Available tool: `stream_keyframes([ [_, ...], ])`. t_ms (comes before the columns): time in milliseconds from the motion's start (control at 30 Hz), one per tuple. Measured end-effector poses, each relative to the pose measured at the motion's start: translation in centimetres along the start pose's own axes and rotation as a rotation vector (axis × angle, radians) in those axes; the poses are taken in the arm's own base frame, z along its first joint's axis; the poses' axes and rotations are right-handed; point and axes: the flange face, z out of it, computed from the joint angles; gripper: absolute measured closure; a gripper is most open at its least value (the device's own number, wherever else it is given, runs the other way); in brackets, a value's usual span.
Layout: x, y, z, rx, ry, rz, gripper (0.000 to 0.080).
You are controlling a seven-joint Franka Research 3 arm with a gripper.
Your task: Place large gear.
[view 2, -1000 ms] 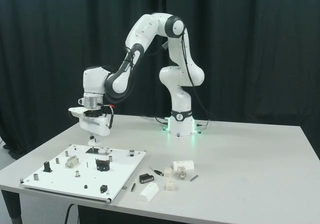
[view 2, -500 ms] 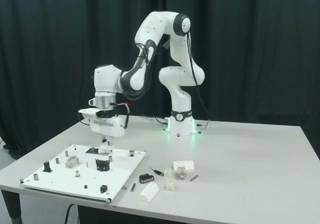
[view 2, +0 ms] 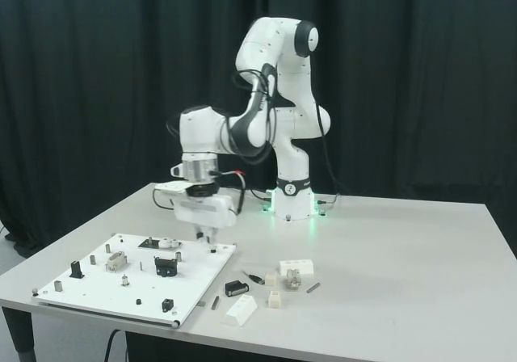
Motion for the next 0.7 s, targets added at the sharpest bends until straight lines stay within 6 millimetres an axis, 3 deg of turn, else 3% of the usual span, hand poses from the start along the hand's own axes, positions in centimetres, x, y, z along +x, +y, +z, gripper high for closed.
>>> stream_keyframes([
  [333, -6.2, -2.4, 1.6, -0.033, -0.002, -0.017, 0.0473],
  [700, -10.6, -4.1, 3.5, -0.045, 0.045, -0.046, 0.0473],
])
